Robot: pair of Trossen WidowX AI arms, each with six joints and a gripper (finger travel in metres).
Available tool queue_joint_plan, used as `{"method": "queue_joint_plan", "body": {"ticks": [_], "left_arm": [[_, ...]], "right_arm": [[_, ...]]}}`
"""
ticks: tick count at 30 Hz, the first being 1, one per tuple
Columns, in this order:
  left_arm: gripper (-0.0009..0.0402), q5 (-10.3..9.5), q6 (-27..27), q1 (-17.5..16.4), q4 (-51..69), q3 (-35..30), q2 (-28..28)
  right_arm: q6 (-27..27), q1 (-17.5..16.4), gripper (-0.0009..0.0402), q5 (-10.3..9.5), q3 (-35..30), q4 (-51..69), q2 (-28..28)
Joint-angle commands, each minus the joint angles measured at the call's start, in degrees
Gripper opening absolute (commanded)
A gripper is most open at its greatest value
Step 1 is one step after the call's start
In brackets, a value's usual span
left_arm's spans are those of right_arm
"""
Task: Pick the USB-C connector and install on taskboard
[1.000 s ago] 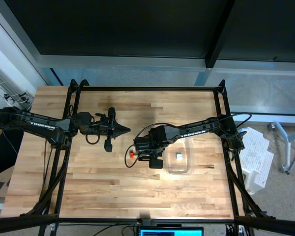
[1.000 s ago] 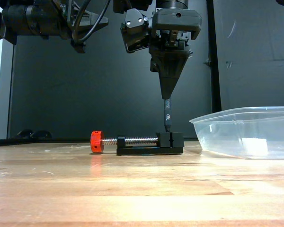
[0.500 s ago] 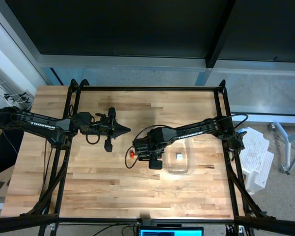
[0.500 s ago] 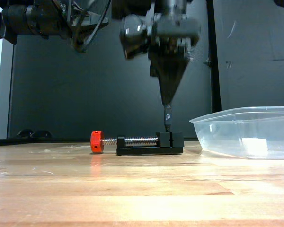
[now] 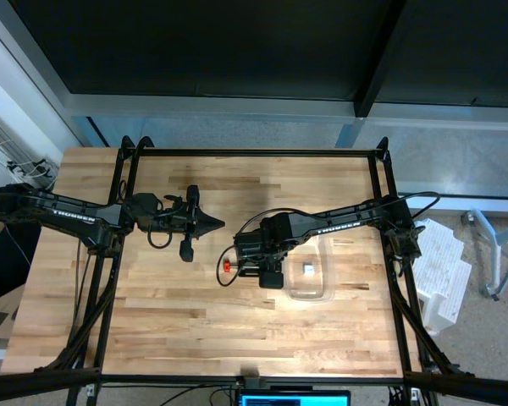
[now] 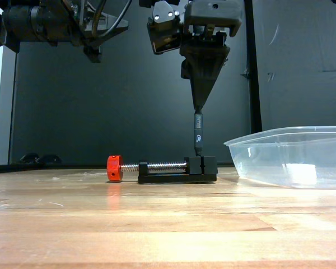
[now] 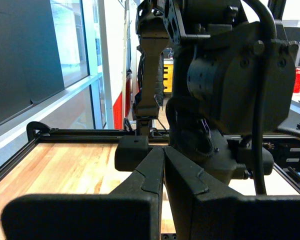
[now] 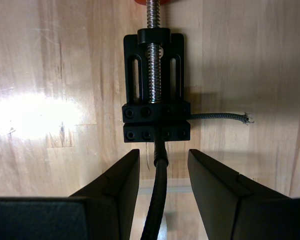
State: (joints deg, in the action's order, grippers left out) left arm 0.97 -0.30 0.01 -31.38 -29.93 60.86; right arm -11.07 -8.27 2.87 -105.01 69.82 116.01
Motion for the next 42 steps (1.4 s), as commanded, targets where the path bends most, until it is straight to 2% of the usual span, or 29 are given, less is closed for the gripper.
{"method": "queue_joint_plan", "body": {"ticks": [1, 14, 19, 26, 32, 42], "left_arm": [[0.0, 0.02, -0.02, 0.0, 0.02, -0.02, 0.0], [0.0, 0.02, -0.02, 0.0, 0.02, -0.02, 0.0], [0.0, 0.02, -0.02, -0.02, 0.0, -0.02, 0.0], [0.0, 0.02, -0.02, 0.0, 0.0, -0.02, 0.0], [0.0, 0.02, -0.02, -0.02, 0.0, -0.02, 0.0], [0.0, 0.02, -0.02, 0.0, 0.0, -0.02, 0.0]], "right_arm": [[-0.22, -0.02, 0.0139, 0.07, -0.13, 0.37, -1.51], [0.31, 0.0, 0.0139, 0.07, -0.13, 0.46, -2.21], [0.81, 0.0, 0.0139, 0.11, 1.64, -2.99, -5.46], [1.6, 0.04, 0.0132, 0.7, 10.84, -12.9, -14.64], [3.26, 0.04, 0.0118, 0.63, 21.51, -28.22, -23.82], [4.22, 2.16, 0.0064, 0.61, 36.61, -49.57, -35.08]]}}
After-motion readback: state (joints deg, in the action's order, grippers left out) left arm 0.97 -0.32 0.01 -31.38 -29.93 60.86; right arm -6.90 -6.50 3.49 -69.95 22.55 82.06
